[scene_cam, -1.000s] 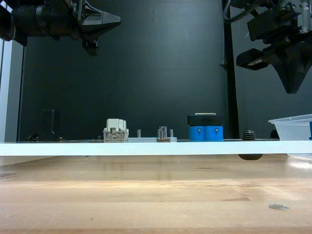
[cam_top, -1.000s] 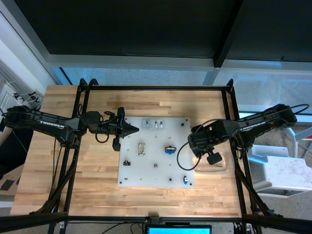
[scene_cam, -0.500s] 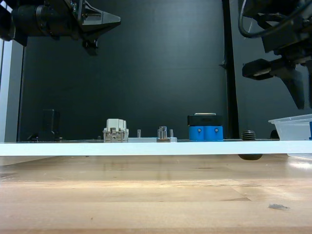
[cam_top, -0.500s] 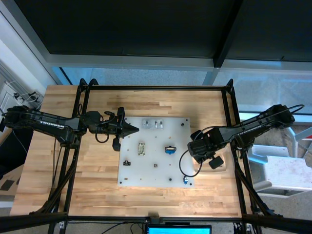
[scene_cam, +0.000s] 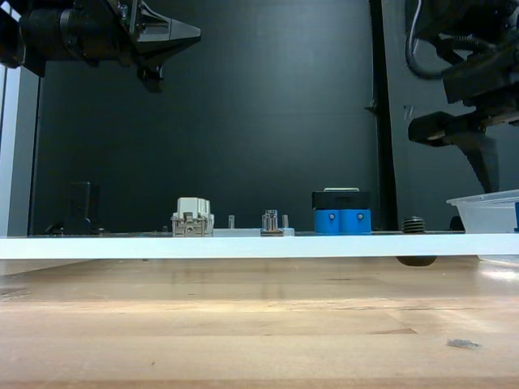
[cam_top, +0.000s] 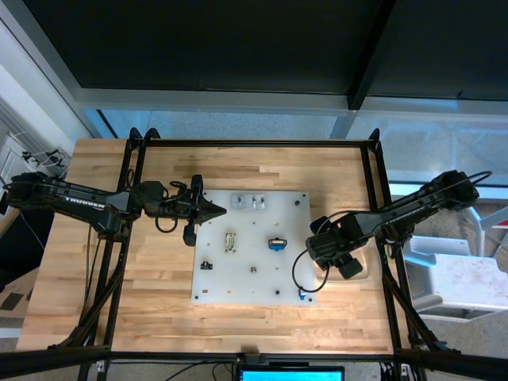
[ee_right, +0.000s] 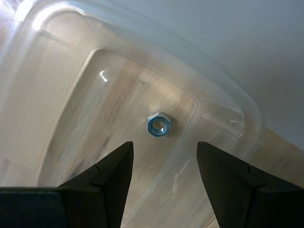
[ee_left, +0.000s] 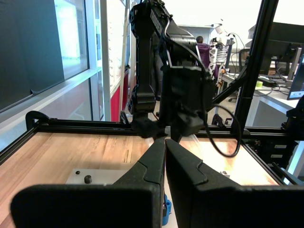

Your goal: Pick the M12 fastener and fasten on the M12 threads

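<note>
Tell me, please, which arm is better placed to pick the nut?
Right: the right gripper hangs open above the nut in the clear tray; the left gripper, shut, is over the left edge of the board.

Silver nut (ee_right: 158, 126), its bore glinting blue, is lying in the clear tray (ee_right: 57, 71), with pale wood grain showing through. The black right gripper (ee_right: 164, 145) is hanging over it, fingers spread. The black left gripper (ee_left: 165, 141), fingers pressed together, is hovering above the white board's (cam_top: 238, 278) left edge. The worktop (cam_top: 159, 317) is showing light striped planks, and the stud (scene_cam: 414, 224) is showing black ribs.
</note>
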`<action>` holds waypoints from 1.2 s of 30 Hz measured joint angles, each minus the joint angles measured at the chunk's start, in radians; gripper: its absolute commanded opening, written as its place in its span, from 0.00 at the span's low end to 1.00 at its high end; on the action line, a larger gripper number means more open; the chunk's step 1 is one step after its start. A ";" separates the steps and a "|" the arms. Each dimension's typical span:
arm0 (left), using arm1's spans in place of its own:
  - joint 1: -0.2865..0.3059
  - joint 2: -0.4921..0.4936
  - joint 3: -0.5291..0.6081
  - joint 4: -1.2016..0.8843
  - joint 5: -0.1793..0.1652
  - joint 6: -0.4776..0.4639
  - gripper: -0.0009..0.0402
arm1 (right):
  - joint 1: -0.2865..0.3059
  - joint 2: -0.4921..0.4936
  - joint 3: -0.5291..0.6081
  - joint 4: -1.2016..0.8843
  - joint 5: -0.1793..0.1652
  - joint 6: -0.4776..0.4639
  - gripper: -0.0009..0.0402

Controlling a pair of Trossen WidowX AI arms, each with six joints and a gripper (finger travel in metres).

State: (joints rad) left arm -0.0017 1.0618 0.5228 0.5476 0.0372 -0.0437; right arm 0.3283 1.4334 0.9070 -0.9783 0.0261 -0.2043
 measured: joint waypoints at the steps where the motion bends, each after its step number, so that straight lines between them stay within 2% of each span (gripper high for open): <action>1: 0.000 0.000 0.000 0.000 0.000 0.000 0.02 | 0.000 0.010 0.000 0.000 0.000 0.006 0.48; 36: 0.000 0.000 0.000 0.000 0.000 0.000 0.02 | 0.003 0.081 -0.112 0.184 0.000 0.015 0.48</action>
State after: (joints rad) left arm -0.0017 1.0618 0.5224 0.5472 0.0372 -0.0433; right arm 0.3317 1.5146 0.7948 -0.7940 0.0265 -0.1894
